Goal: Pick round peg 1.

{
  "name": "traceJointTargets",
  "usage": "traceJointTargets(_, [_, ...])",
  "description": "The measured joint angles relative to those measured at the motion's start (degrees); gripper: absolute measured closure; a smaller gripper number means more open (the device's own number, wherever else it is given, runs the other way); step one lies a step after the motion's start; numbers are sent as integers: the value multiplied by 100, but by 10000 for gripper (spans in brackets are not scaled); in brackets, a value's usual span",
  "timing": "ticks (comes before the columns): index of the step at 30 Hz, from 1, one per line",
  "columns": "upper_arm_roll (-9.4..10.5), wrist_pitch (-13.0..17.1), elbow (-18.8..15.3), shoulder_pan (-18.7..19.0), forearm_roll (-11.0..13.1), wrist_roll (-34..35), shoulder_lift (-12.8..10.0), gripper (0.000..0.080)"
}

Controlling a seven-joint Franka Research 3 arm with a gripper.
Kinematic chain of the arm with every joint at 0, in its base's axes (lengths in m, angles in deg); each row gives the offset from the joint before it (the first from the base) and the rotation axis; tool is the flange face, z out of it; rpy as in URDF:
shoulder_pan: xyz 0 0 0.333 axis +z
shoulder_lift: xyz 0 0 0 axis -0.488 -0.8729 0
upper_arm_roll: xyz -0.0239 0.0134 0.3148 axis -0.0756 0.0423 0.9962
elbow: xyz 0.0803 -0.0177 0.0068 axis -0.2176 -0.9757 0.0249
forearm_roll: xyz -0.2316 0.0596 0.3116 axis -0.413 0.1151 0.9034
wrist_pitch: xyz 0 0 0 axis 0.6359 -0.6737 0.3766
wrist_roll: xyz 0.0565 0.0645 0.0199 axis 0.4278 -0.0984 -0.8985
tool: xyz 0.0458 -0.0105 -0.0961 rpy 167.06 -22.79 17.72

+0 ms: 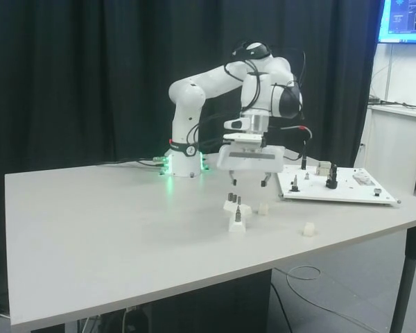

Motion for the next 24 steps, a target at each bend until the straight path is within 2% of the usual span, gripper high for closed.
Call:
traceJointTargets(8, [174,-3,-27,-190,389,-135,-121,3])
traceJointTargets(24, [410,-4,-40,-445,643,-149,-175,3])
